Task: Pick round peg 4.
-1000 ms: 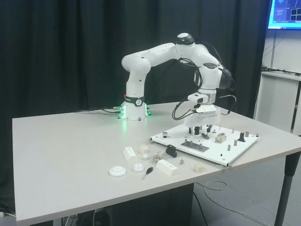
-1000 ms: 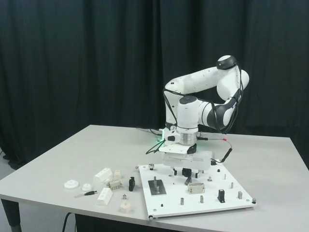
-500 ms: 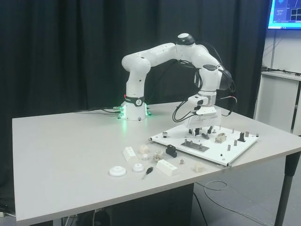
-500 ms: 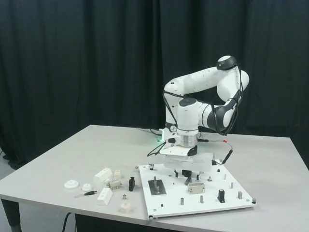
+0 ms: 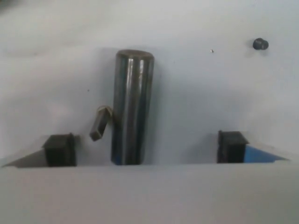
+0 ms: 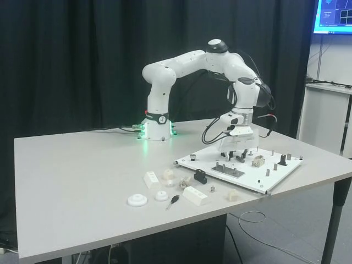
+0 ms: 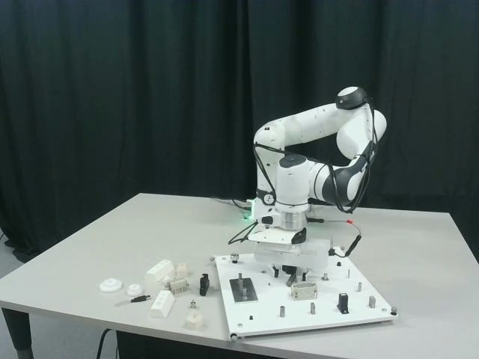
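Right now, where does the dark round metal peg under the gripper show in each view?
Wrist view: dark round metal peg stands upright between the black finger pads, nearer one of them, not touching either.
First room view: hidden under the gripper; cannot pick it out.
Second room view: same, lost beneath the gripper.
Shared landmark: white board that the peg stands on.

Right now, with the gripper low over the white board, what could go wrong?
1. The dark round metal peg stands nearer one black fingertip pad than the other, so closing may tip it.
2. A small grey tab sits beside the peg and might catch.
3. Other parts on the white board crowd the gripper.
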### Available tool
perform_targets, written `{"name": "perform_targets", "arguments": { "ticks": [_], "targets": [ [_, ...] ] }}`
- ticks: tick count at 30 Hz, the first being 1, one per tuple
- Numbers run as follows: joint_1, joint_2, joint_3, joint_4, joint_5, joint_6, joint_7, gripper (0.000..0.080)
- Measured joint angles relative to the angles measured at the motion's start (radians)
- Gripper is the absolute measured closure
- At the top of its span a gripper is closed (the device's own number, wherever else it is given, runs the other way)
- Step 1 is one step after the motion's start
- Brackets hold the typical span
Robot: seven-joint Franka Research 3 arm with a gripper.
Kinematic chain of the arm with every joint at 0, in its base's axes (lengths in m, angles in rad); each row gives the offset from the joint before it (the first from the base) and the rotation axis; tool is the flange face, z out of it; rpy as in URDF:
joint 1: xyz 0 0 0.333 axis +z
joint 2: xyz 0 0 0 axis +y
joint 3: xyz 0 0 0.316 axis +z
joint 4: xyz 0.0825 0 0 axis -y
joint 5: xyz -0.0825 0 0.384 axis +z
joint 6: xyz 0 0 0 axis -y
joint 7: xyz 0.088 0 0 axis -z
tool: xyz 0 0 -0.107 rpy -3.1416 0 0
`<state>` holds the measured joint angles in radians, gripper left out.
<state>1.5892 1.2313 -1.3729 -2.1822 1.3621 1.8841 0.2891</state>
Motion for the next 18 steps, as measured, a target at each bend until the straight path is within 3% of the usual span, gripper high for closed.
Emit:
{"name": "perform_targets", "arguments": {
  "ticks": [1,2,7,8,17,18],
  "targets": [
    [0.0,0.0,0.001,0.0,0.0,0.001,0.0,0.0003],
    [0.0,0.0,0.001,0.0,0.0,0.002,0.0,0.0148],
    [0.0,0.0,0.003,0.0,0.0,0.006,0.003,0.0148],
    [0.0,0.0,0.003,0.0,0.0,0.006,0.003,0.031],
    [0.0,0.0,0.003,0.0,0.0,0.008,0.009,0.031],
    [0.0,0.0,0.003,0.0,0.0,0.008,0.011,0.065]
  ]
}}
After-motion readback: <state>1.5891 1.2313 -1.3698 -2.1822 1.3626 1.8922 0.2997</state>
